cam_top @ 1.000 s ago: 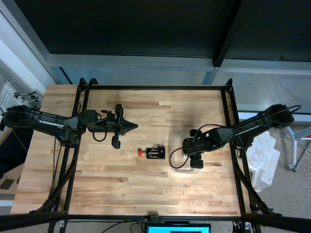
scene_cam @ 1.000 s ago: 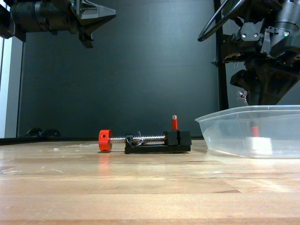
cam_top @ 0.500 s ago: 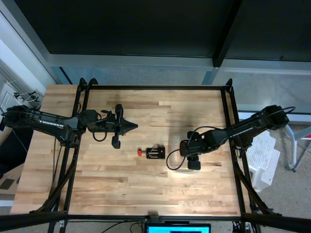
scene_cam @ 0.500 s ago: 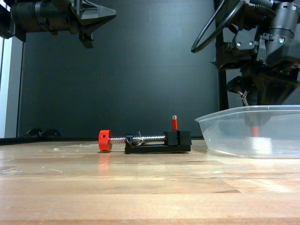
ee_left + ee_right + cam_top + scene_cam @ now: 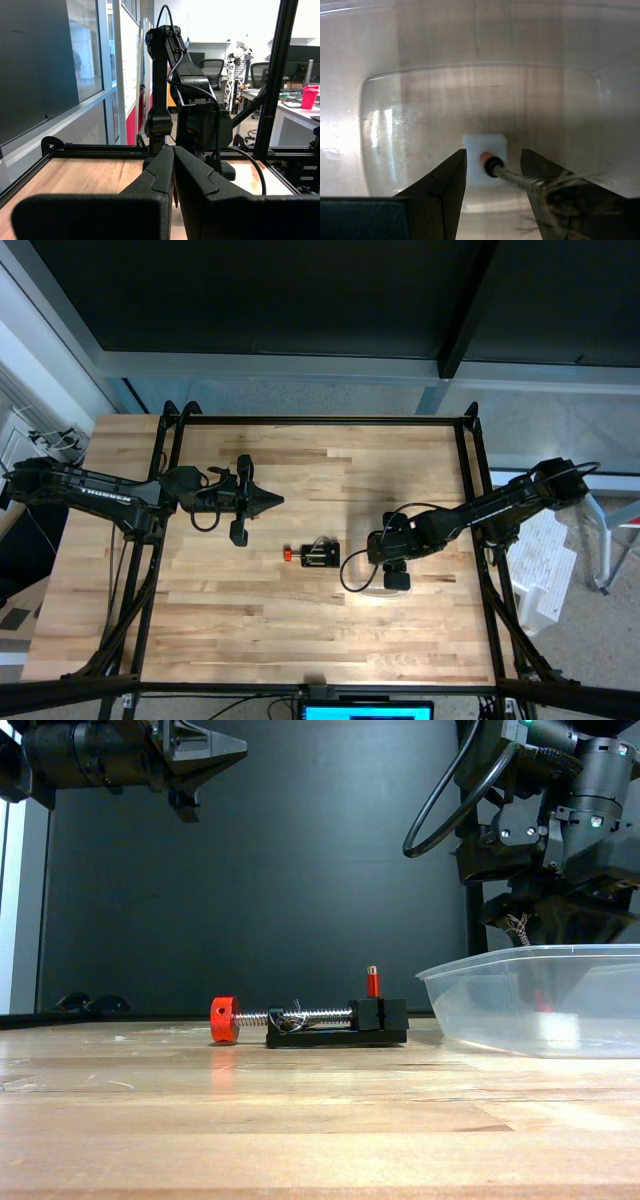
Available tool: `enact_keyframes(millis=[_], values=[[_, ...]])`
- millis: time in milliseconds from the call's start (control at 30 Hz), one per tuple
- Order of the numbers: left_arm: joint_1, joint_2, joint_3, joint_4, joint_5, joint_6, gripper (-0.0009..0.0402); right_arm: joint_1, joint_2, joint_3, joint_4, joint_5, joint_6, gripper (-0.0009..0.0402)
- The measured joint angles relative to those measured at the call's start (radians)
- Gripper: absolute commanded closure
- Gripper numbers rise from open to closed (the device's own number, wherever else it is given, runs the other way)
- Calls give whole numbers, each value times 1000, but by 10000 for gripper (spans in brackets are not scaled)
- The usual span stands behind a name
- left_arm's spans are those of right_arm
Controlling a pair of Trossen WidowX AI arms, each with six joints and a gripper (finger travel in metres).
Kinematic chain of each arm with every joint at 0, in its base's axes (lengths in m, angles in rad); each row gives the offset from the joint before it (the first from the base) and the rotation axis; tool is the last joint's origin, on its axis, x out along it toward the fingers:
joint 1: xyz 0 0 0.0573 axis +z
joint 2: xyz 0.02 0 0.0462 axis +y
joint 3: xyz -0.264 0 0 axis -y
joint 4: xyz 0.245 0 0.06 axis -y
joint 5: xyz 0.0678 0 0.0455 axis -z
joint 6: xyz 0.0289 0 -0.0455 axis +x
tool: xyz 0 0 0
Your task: Pick the RCA connector and install on taskboard
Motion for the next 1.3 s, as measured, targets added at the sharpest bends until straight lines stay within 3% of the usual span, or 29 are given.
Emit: enact_keyframes(millis=[233, 433, 1300], values=[[0, 0, 0, 0, 0, 0, 393, 0, 0, 0, -3, 0, -9, 274], [0, 0, 0, 0, 0, 0, 393, 0, 0, 0, -3, -25, -11, 294], [0, 0, 0, 0, 0, 0, 393, 0, -2, -4, 0, -25, -14, 384]])
